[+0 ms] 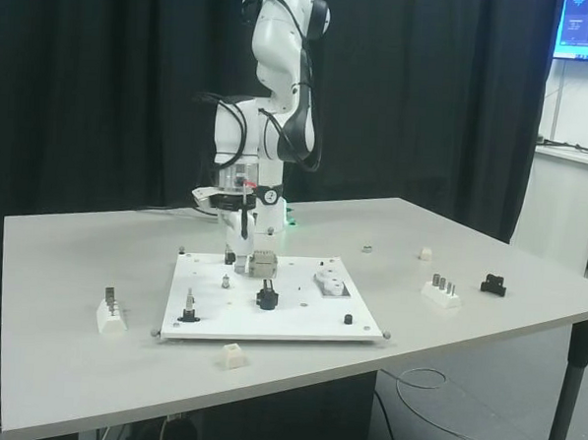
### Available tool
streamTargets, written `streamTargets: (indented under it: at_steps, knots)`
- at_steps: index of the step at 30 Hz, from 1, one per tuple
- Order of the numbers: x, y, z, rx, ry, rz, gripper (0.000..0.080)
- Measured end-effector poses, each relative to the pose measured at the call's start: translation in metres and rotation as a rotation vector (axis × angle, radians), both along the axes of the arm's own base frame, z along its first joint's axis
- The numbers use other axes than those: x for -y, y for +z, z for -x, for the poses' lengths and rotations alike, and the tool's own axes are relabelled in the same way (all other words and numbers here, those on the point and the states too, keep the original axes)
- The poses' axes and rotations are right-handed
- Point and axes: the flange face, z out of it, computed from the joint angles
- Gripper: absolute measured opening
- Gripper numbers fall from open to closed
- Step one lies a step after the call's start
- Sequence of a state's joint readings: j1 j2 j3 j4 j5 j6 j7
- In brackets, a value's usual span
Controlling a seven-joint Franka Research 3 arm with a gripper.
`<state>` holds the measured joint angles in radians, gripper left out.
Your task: Pick square peg 4.
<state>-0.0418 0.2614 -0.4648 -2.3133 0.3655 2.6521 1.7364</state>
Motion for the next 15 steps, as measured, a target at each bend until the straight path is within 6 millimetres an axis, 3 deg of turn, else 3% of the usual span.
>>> streamTargets:
  at_steps: [15]
  knots:
    - [-0.004,0.014,0.001,-0.008,0.013,0.016,0.0800]
